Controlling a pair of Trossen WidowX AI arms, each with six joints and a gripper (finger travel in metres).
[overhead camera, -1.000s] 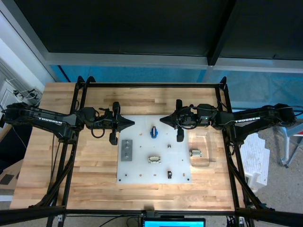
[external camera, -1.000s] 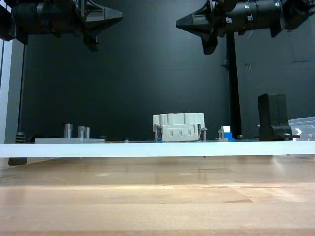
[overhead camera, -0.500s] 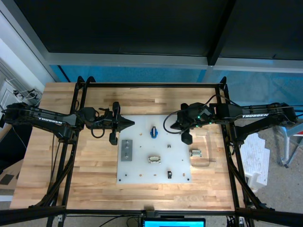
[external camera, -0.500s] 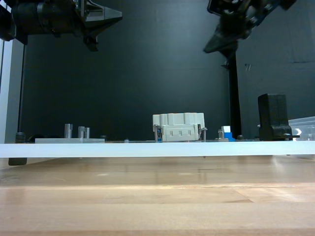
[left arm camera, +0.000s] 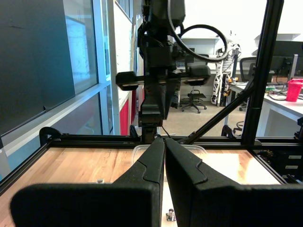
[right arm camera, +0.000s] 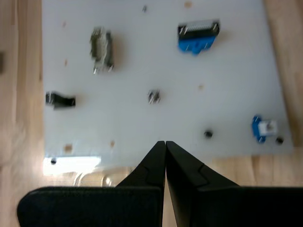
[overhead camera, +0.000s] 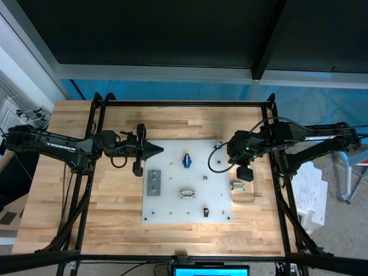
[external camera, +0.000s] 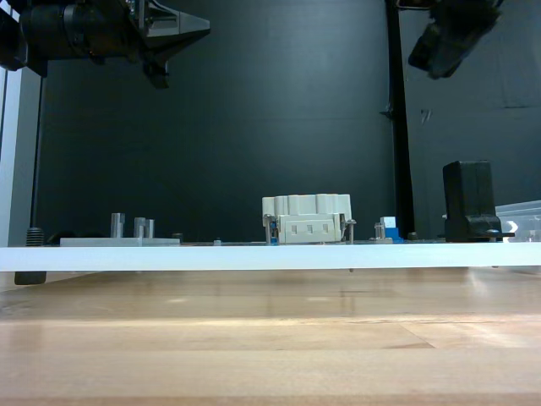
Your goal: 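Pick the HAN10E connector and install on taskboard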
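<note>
Grey-beige HAN10E connector (overhead camera: 237, 185) lies right of centre; the clenched right claw (overhead camera: 244, 173), just above in frame, should open first, clenched left claw (overhead camera: 160, 150) hanging centre-left.

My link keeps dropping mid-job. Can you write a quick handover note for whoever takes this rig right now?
Left gripper: shut, empty, parked high over the board's far left edge.
Right gripper: shut, empty, high above the clear tray at the board's right edge.
Connector: lying in that tray, not yet picked.
Done: nothing installed so far.
Left: open the right gripper, descend, grip the connector, seat it on the board.
</note>
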